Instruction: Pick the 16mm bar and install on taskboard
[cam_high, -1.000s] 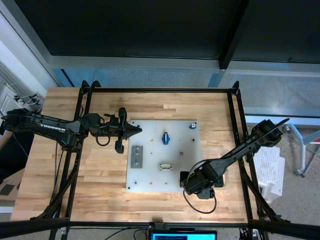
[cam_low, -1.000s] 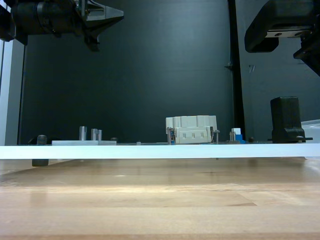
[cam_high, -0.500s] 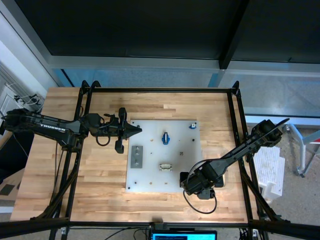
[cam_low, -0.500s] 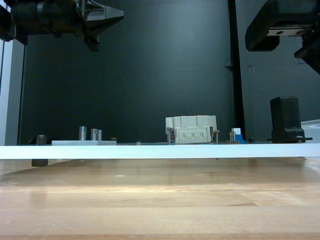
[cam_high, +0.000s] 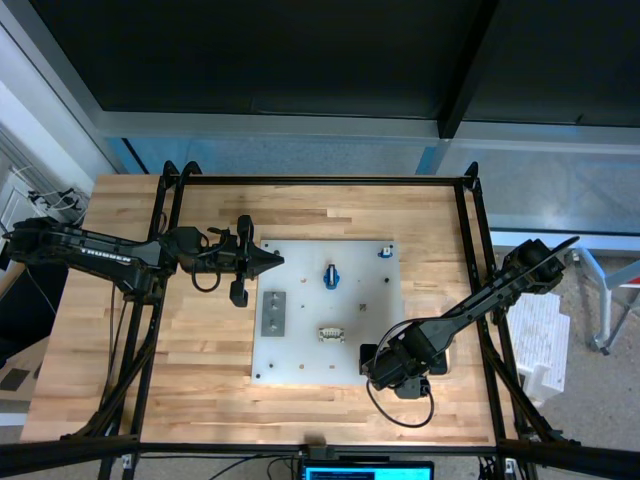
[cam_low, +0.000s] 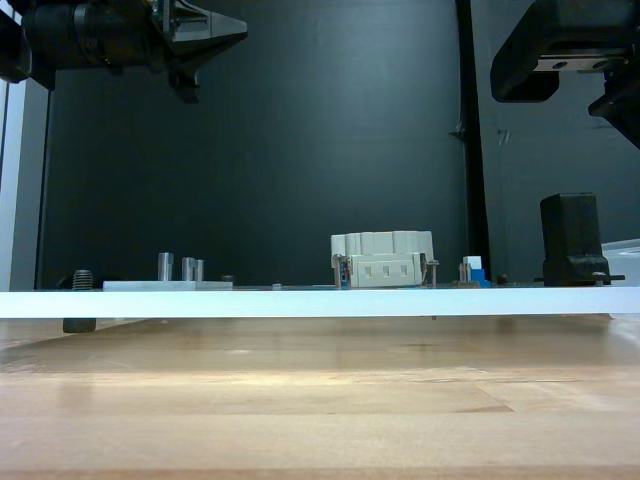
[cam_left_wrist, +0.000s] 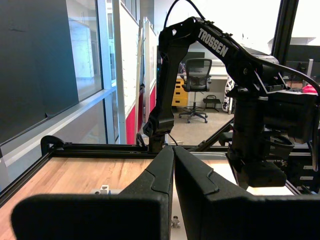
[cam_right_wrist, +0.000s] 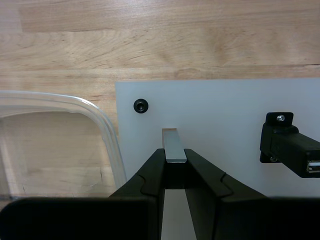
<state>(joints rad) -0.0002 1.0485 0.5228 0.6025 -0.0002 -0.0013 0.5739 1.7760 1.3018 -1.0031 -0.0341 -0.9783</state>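
In the right wrist view the 16mm bar, a short grey metal rod, is pinched between the fingers of my right gripper, its free end pointing outward above the white taskboard. From above, my right gripper hangs over the taskboard's near right corner. My left gripper hovers above the board's far left edge. Its fingers are pressed together with nothing between them. The bar is hidden in the high and low views.
The board carries a grey block, a blue knob, a white connector and a black connector. A clear plastic tray lies on the wooden table just beside the board's corner. A black frame surrounds the table.
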